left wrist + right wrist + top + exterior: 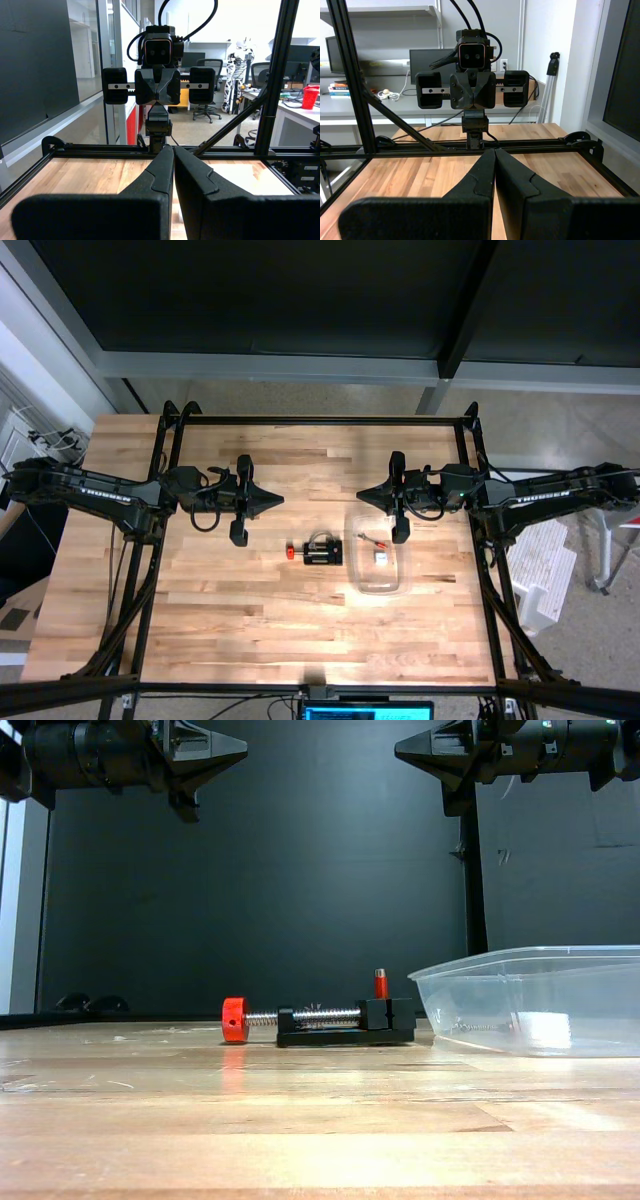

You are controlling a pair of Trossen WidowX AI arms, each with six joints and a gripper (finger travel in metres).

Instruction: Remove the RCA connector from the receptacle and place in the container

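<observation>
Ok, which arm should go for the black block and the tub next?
Probably right. The receptacle sits about midway between the shut left end effector and right end effector, but the container lies on the right side.

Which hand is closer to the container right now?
Right. The right hand, shut, hangs raised just past the far-left corner of the container. The left hand, also shut and raised, sits well to the left, beyond the receptacle.

A light wooden plank table (260,620) fills the centre of the high view, with grey speckled floor (540,415) at the upper right and a wide dark panel (250,290) across the top.
</observation>
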